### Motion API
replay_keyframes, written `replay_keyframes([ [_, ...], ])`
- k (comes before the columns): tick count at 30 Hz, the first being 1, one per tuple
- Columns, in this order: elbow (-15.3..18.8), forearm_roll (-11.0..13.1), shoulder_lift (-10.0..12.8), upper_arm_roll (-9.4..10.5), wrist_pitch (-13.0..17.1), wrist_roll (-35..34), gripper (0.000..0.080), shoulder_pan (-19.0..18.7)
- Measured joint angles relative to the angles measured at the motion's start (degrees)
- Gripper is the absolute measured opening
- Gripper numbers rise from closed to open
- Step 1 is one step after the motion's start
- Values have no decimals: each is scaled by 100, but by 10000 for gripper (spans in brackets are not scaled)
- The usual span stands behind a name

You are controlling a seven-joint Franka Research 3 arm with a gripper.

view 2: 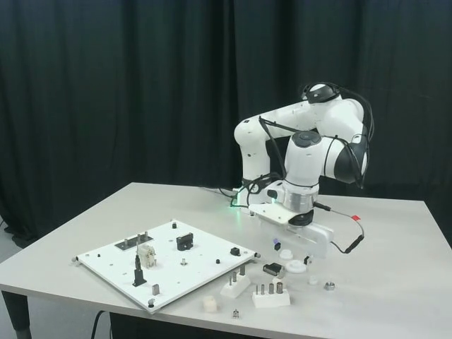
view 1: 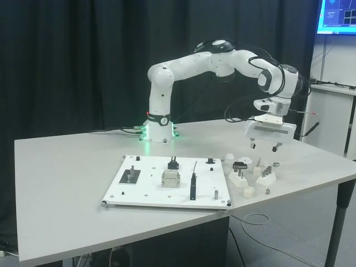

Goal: Pick Ethernet.

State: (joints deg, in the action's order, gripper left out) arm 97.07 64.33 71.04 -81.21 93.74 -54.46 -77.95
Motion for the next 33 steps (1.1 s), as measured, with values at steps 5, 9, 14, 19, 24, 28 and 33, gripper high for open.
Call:
replay_keyframes([
  [5, 213, -97, 10, 60, 284, -148, 800, -152],
  [9, 412, -139, 9, 109, 532, -232, 800, -284],
  [14, 642, -136, 9, 160, 835, -288, 800, -428],
  [19, 789, -121, 7, 245, 1113, -312, 800, -517],
  [24, 850, -112, 5, 359, 1376, -318, 800, -547],
  [28, 887, -91, 4, 438, 1563, -331, 800, -552],
  [33, 921, -90, 4, 485, 1740, -336, 800, -552],
])
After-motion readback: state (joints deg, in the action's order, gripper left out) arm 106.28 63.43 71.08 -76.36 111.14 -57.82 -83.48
